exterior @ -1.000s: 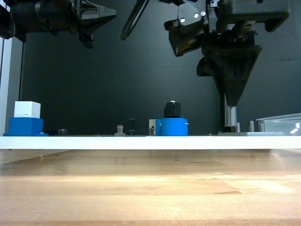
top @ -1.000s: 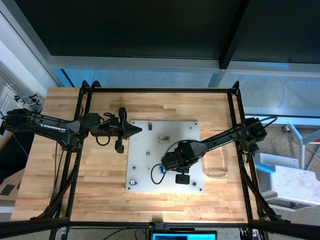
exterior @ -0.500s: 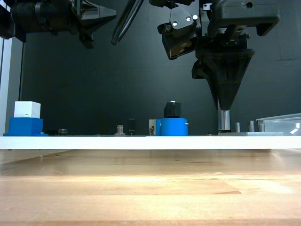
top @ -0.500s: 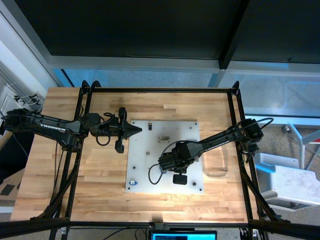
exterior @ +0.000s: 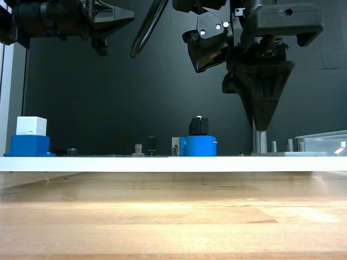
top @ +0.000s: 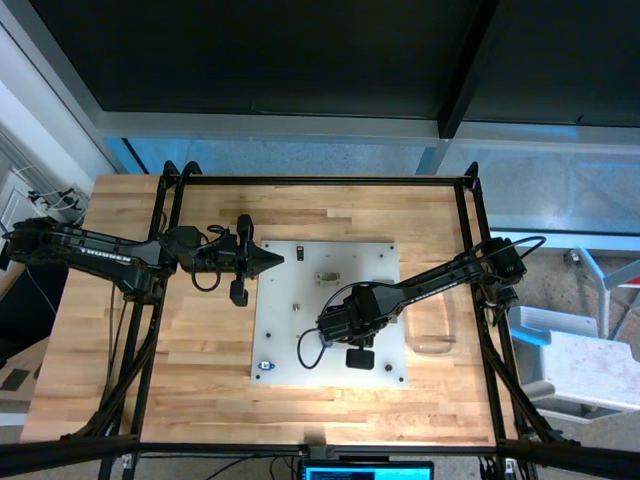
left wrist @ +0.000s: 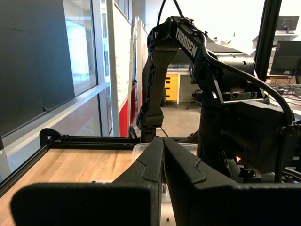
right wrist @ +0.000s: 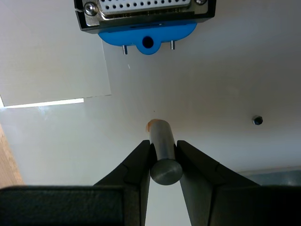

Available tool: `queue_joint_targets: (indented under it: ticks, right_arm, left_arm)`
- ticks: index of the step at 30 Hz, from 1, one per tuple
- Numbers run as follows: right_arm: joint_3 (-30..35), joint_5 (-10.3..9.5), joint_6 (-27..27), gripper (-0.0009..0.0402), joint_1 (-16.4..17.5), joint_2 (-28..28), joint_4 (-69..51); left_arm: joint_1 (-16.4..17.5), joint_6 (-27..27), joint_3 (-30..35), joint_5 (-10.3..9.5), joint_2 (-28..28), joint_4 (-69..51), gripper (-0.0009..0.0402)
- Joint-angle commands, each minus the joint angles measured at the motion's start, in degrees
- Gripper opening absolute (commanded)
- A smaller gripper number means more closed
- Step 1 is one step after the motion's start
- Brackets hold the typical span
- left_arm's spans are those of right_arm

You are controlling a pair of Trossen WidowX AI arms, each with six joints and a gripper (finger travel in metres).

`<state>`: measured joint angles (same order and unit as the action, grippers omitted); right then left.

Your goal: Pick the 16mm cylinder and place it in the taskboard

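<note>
Peg point(right wrist: 162, 141) first: where is it sitting?

It is standing upright between the fingers of the right gripper point(right wrist: 162, 149), which is clamping it from both sides. Its lower end is reaching down to the white board point(right wrist: 211, 94), near the blue connector point(right wrist: 146, 37).

How is that gripper hanging?

It is pointing straight down over the board, with the peg poking out beneath its tip.

What is the left gripper point(top: 275, 259) doing?

It is hovering high over the board's left edge, fingers pressed together, holding nothing. The wooden tabletop point(top: 100, 300) is carrying the board.
</note>
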<state>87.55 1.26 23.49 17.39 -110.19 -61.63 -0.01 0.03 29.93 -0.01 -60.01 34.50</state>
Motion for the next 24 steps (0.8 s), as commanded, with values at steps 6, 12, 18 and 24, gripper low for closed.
queue_joint_targets:
  ticks: [6, 12, 18, 24]
  right_arm:
    - [-0.1, 0.02, 0.0, 0.0045, 0.1, 0.0, 0.4]
    - [-0.5, -0.02, 0.3, 0.0045, 0.1, 0.0, 0.4]
    - [-0.6, -0.04, 0.3, 0.0045, 0.1, 0.0, 0.7]
    - [-0.6, -0.11, 0.3, 0.0045, 0.1, 0.0, 0.9]
  left_arm:
    - [0.0, 0.0, 0.0, 0.00, 0.0, 0.0, 0.0000]
    - [0.0, 0.0, 0.0, 0.00, 0.0, 0.0, 0.0000]
    - [0.0, 0.0, 0.0, 0.00, 0.0, 0.0, 0.0000]
    - [0.0, 0.0, 0.0, 0.00, 0.0, 0.0, 0.0000]
